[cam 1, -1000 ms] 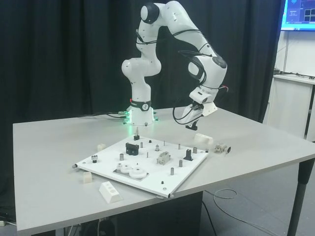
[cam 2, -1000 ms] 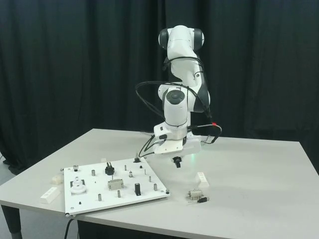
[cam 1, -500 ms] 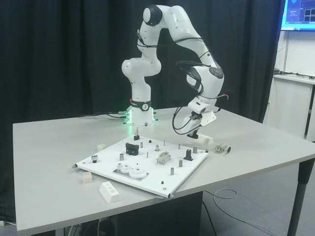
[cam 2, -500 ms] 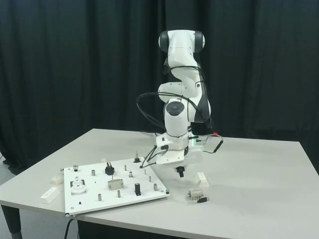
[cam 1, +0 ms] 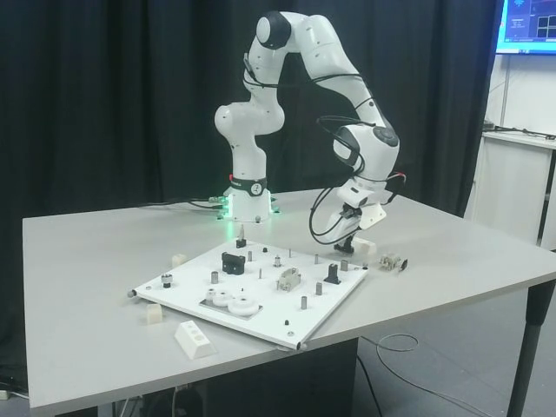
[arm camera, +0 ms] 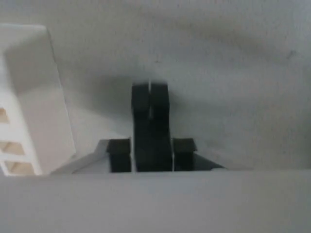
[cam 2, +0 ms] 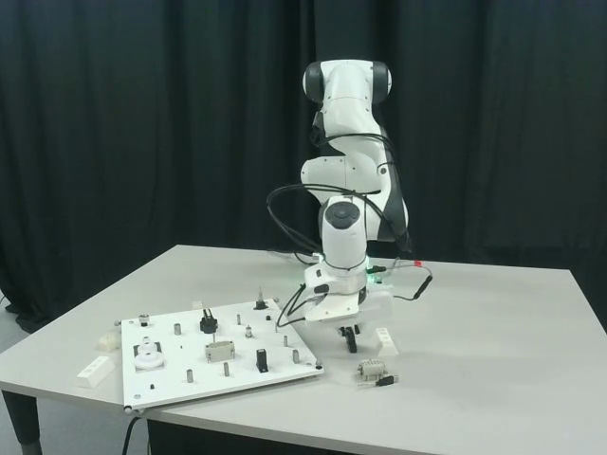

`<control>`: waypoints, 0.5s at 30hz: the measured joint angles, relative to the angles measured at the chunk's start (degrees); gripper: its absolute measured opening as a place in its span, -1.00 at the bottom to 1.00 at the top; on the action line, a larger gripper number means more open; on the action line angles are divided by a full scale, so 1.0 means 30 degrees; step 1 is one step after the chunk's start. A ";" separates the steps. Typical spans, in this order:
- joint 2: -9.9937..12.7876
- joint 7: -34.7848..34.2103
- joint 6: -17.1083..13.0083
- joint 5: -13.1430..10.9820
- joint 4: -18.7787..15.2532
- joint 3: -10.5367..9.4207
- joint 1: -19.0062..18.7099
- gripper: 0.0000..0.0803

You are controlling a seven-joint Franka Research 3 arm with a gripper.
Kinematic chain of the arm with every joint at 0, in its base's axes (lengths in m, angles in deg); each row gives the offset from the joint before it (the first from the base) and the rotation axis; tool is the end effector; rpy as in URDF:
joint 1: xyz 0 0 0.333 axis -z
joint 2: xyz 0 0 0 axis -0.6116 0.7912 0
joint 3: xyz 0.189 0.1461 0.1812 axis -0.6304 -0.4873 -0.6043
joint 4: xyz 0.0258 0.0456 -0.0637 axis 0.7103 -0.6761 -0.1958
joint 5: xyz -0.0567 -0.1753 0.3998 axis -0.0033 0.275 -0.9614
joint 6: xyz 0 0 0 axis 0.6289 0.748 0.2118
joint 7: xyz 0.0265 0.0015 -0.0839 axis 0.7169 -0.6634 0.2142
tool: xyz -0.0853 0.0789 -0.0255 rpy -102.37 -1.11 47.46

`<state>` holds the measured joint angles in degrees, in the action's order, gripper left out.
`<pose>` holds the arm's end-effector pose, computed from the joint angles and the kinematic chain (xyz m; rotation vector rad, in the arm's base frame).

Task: Place D-SUB.

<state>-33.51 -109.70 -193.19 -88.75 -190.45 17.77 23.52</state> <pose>0.5171 0.0984 0.1323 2.9396 -0.6189 -0.5176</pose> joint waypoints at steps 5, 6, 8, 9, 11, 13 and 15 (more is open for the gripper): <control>-0.0021 -0.0346 -0.0090 0.0141 0.0186 0.0000 -0.0033 -0.16; -0.0038 -0.0397 -0.0087 0.0199 0.0246 0.0000 -0.0035 -0.16; -0.0099 -0.0490 -0.0016 0.0320 0.0387 0.0000 -0.0038 -0.16; -0.0137 -0.0526 0.0069 0.0393 0.0461 0.0000 -0.0038 0.59; -0.0243 -0.0634 0.0351 0.0584 0.0653 0.0000 -0.0039 0.59; -0.0379 -0.0744 0.0736 0.0772 0.0877 0.0000 -0.0038 0.59; -0.0557 -0.0921 0.1288 0.1045 0.1164 0.0000 -0.0038 0.92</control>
